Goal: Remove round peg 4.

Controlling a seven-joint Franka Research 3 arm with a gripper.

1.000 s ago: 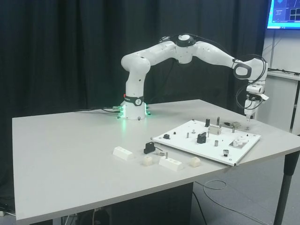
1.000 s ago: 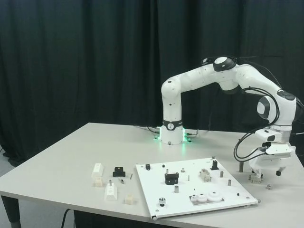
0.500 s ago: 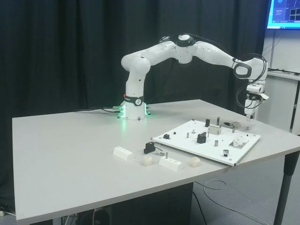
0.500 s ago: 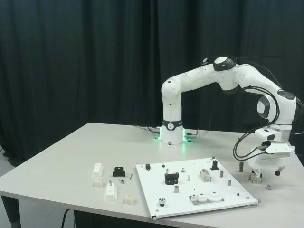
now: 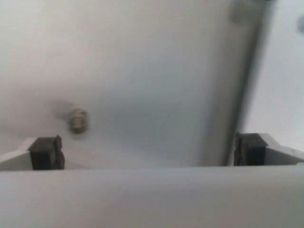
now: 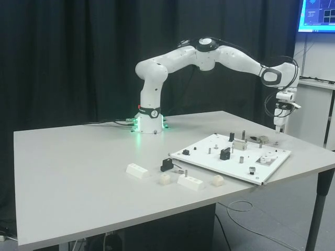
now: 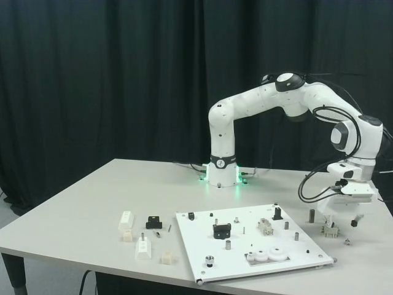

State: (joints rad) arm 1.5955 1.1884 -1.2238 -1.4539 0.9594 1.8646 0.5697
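Spotting one stubby round peg (image 5: pixel 77 119) under the wrist camera, taken here for round peg 4 (no marking legible). Rests on the bare grey table (image 6: pixel 78 157), off the white board (image 7: pixel 196 246) and near its edge, touching nothing; upright or on its side, cannot tell.

Finding one gripper (image 5: pixel 148 151) above it, jaws spread wide, gripping nothing. Sits well clear of the tabletop, with the peg nearer one fingertip (image 5: pixel 46 153) than the other.

Counting one white arm (image 6: pixel 172 57), bolted at the far side of the table, green light glowing at its base (image 6: pixel 148 124). Reaches over the board and bends down past its far end.

Counting on the board: two white gears (image 7: pixel 269 254) side by side, two larger black fixtures (image 7: pixel 221 230), plus several short grey pins standing upright.

Counting off the board, close to the gripper: one upright grey post (image 7: pixel 311 216) and one small blocky part (image 7: pixel 330 229), both just beside the gripper's spot. Counting at the board's other end: four white blocks (image 6: pixel 190 182) and one black bracket (image 6: pixel 167 164), well apart from the peg.

Backed all round by a black curtain (image 7: pixel 92 74), with one lit screen (image 6: pixel 317 15) in a top corner of the first room view.
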